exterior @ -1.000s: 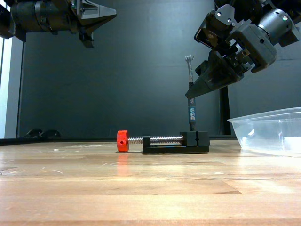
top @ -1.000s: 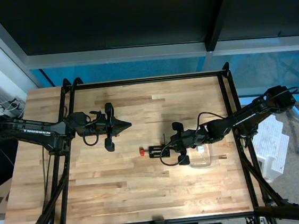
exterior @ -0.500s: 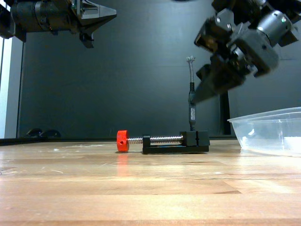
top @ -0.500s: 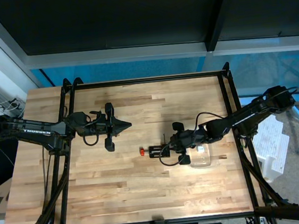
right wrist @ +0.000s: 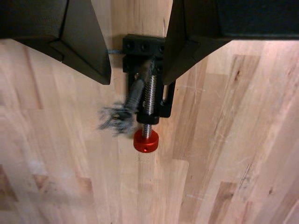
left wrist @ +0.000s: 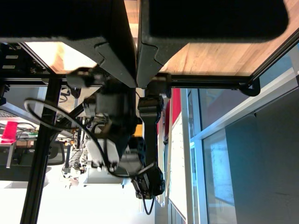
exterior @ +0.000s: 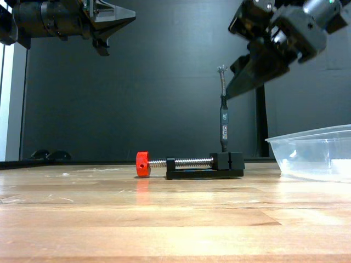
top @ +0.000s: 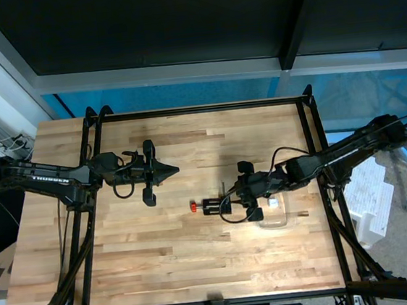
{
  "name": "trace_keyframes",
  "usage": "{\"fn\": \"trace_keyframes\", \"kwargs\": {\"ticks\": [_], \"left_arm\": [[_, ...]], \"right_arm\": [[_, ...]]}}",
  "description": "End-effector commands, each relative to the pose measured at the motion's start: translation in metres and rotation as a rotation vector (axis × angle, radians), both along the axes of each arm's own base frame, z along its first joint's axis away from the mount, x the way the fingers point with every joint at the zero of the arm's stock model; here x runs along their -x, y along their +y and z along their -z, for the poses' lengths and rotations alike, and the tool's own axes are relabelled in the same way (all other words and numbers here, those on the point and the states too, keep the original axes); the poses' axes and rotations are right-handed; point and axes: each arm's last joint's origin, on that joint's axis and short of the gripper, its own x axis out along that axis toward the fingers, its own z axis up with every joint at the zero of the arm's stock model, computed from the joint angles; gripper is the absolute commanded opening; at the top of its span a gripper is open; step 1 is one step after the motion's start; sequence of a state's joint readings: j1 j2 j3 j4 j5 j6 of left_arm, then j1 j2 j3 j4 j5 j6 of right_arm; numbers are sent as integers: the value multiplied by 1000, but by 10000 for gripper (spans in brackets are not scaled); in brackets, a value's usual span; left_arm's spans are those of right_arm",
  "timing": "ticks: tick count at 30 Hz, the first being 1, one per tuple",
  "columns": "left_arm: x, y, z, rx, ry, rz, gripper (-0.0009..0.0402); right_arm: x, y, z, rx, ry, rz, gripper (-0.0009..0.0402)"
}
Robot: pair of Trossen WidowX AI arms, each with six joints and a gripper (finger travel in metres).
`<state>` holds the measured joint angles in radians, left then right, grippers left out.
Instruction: Pick the usb-c connector and install on the hub
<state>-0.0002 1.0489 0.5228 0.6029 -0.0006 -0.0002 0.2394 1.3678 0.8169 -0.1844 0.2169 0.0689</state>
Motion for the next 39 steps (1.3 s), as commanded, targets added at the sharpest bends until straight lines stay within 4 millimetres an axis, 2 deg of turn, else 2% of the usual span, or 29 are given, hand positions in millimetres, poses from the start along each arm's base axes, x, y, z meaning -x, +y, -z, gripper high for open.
{"fn": "trace_keyframes", "kwargs": {"ticks": [1, 13, 19, 34, 39], "left_arm": [[0, 0, 0, 0, 0, 0, 0], [0, 0, 0, 0, 0, 0, 0], [0, 0, 0, 0, 1, 0, 0], [0, 0, 0, 0, 0, 0, 0], [0, 0, 0, 0, 0, 0, 0]], "right_arm": [[5, -1, -13, 6, 38, 4, 153], [10, -3, -50, 36, 166, 8, 153], [11, -3, -62, 28, 173, 17, 153], [12, -4, -62, 29, 192, 25, 153], [19, -19, -71, -5, 58, 73, 147]]}}
